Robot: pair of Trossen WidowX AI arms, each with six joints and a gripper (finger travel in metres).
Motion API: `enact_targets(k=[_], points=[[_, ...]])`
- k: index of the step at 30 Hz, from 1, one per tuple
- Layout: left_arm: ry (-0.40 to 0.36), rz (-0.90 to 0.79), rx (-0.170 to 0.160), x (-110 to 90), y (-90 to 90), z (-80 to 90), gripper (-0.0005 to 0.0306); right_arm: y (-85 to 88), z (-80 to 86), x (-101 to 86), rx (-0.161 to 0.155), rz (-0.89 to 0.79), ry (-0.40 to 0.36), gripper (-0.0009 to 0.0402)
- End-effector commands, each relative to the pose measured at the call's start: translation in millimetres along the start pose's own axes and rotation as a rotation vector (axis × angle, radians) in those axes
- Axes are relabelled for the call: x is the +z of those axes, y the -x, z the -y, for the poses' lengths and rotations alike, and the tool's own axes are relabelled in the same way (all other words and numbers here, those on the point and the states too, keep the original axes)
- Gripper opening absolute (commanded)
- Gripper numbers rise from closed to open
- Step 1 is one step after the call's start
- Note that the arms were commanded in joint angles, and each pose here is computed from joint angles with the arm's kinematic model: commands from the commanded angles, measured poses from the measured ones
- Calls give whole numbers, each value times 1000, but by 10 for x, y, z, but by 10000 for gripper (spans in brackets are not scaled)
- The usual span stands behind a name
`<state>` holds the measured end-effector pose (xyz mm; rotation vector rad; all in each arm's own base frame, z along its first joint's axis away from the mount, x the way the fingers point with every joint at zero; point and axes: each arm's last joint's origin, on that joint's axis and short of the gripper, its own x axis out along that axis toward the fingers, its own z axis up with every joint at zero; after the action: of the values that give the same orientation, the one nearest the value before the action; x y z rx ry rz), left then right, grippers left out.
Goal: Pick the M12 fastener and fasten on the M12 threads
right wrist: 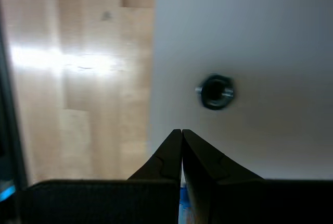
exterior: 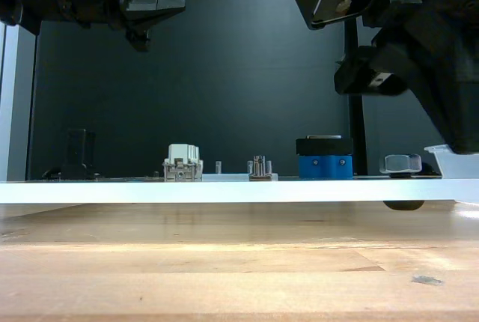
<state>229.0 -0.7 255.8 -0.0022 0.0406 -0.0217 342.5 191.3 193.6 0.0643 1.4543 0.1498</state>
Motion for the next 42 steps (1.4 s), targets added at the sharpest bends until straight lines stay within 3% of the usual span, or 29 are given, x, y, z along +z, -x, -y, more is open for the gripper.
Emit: enact_targets(k=[1, 4, 6, 12, 29, 31, 35, 36, 38, 42], points=[[0, 0, 0, 0, -1, -1, 0, 103, 19, 8, -82, 38, -2, 0], [0, 0, 0, 1, -1, 0, 0, 123, 45, 15, -147, 71, -15, 0], [0, 0, 0, 1, -1, 0, 0, 99, 51, 23, -161, 74, -17, 0], [0, 0, 0, 1, -1, -1, 0, 3, 53, 37, -164, 66, -41, 0], [0, 0, 0, 1, -1, 0, 0, -58, 55, 29, -148, 81, -86, 0], [0, 0, 0, 1, -1, -1, 0, -67, 38, 32, -102, 72, -94, 0], [0, 0, 0, 1, -1, -1, 0, -53, -33, 25, 173, -38, -43, 0], [0, 0, 0, 1, -1, -1, 0, -43, -43, 17, 211, -56, -24, 0], [0, 0, 0, 0, -1, 0, 0, -27, -42, 6, 219, -63, -7, 0], [0, 0, 0, 1, -1, 0, 0, -12, -36, 1, 204, -59, -9, 0]])
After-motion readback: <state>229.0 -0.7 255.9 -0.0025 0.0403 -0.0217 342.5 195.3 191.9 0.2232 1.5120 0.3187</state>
